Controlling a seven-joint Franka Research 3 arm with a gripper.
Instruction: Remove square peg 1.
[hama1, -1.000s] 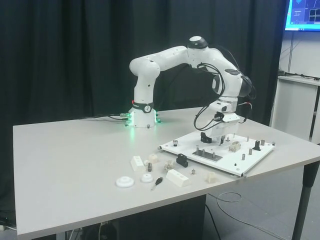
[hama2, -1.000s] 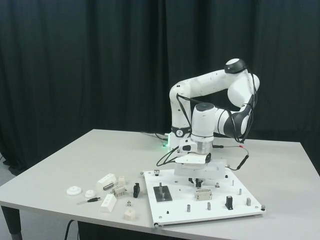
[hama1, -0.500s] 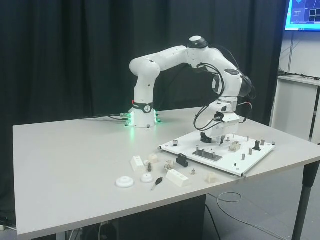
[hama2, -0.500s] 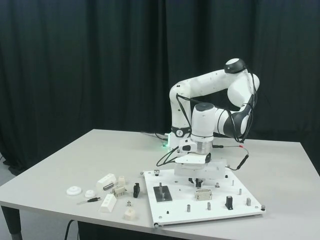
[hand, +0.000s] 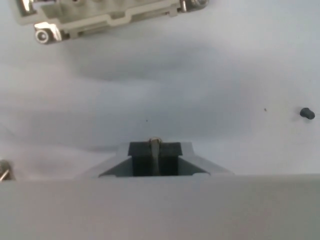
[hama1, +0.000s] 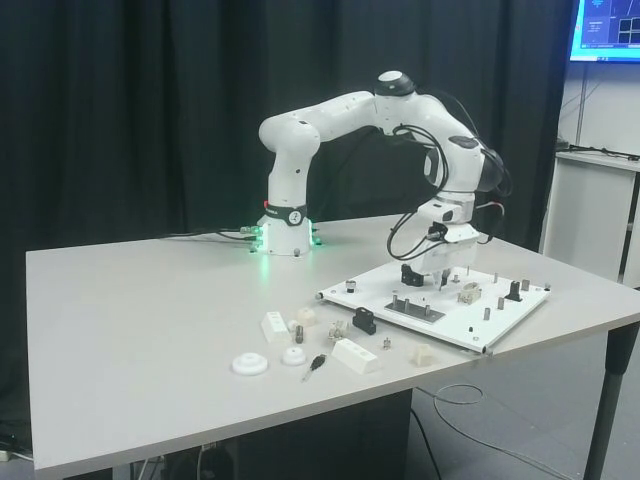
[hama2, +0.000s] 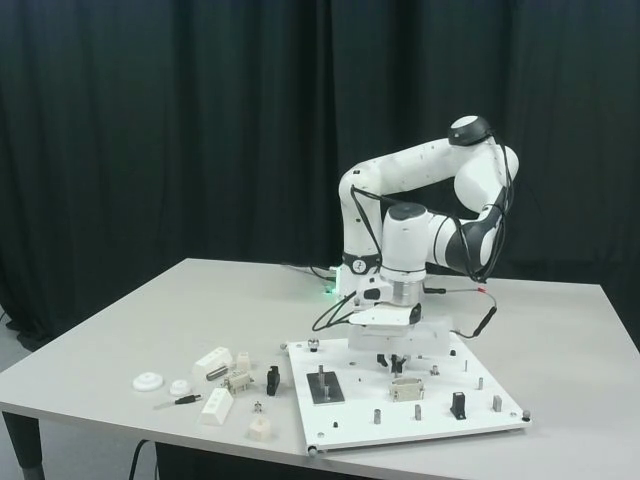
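My gripper (hand: 155, 162) is shut on a thin grey square peg (hand: 155, 148), which stands between the two black fingers (hand: 141, 161). The white assembly board (hand: 210, 80) lies just below it. In the first room view the gripper (hama1: 436, 276) hangs low over the middle of the board (hama1: 525, 305). The second room view shows the same gripper (hama2: 389, 364) a little above the board (hama2: 440, 422). From the room cameras the peg itself is too small to make out.
A pale connector housing (hand: 100, 17) sits on the board close to the gripper, also visible as the connector (hama2: 405, 388). A grey plate with posts (hama1: 412, 310) and a black bracket (hama1: 514, 291) stand on the board. Several loose white parts (hama1: 355, 355) lie on the grey table beside it.
The wrist and gripper have risen a little above the board. Everything else on the table stays where it was.
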